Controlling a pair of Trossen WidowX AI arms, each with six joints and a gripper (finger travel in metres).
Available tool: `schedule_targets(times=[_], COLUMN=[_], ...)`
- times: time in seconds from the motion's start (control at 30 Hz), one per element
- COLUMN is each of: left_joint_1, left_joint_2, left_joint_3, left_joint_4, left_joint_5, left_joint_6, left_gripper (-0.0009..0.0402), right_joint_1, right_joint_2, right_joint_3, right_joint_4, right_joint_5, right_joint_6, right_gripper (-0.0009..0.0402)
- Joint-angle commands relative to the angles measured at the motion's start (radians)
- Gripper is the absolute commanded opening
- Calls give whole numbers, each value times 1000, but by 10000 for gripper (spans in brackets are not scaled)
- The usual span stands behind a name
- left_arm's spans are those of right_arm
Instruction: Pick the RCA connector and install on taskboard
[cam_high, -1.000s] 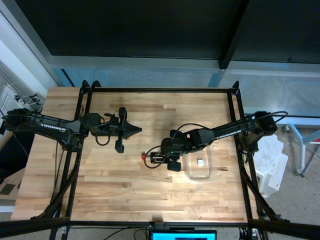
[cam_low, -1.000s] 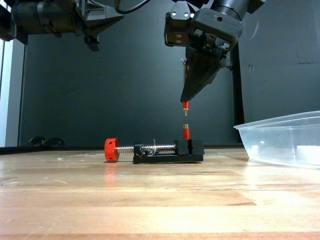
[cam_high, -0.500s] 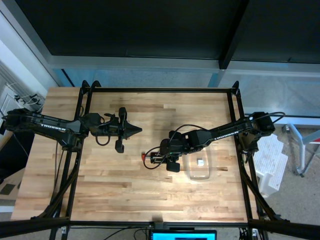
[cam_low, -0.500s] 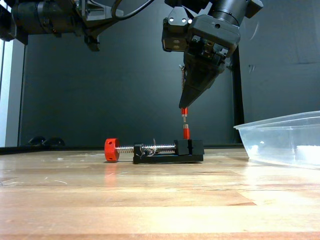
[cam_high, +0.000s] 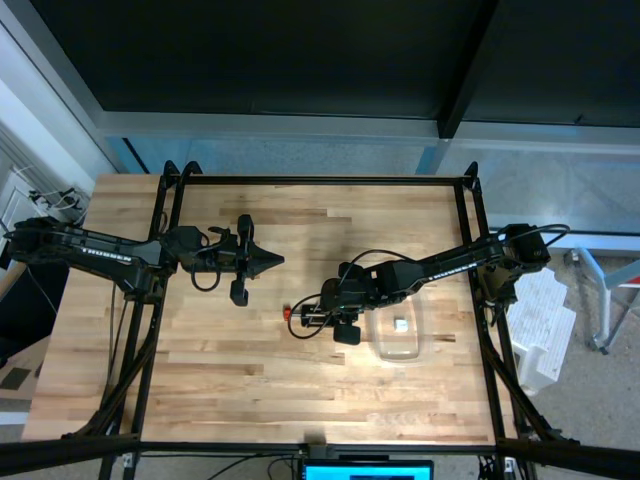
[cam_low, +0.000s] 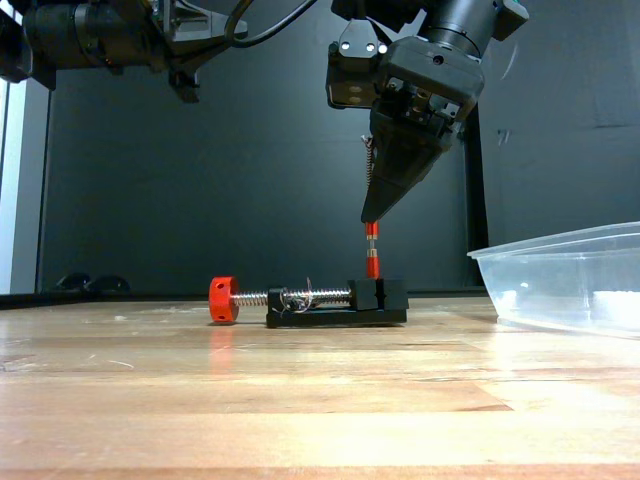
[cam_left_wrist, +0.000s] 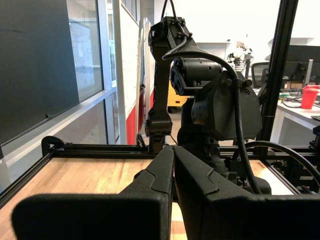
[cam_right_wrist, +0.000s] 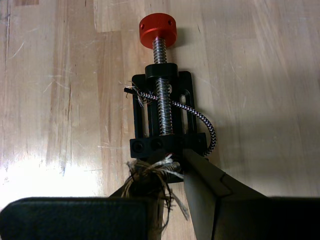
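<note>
The taskboard (cam_low: 335, 301) is a small black block lying on the wooden table, with a red knob (cam_low: 222, 299) at its left end and a silvery spring along its top. A red post (cam_low: 372, 266) stands up from its right end. My right gripper (cam_low: 371, 214) points straight down over that post, shut on the RCA connector (cam_low: 371, 232), a tiny red and metallic piece. The connector's lower end meets the top of the post. From above, the right gripper (cam_high: 322, 314) covers most of the taskboard (cam_high: 303, 317). My left gripper (cam_high: 272, 260) hangs shut, away to the left.
A clear plastic tray (cam_low: 575, 262) stands right of the taskboard and holds a small white square bit (cam_high: 400, 324). A braided cord (cam_right_wrist: 200, 120) loops across the taskboard (cam_right_wrist: 142, 145). Black frame rails run along the table's left, right and far edges.
My right gripper has come down with the connector. The gap between connector and red post has closed, so they now touch. The left arm has not moved.
</note>
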Motion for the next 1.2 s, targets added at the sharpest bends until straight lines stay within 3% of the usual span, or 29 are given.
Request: schedule_targets(times=[0.03,1.2], left_joint_1=[0,0], left_joint_2=[0,0], left_joint_3=[0,0], left_joint_4=[0,0], left_joint_5=[0,0], left_joint_6=[0,0], left_gripper=[0,0], right_joint_1=[0,0], right_joint_2=[0,32], right_joint_3=[-2,-63], right_joint_4=[3,91], right_joint_5=[1,0], right_joint_6=[0,9], right_gripper=[0,0])
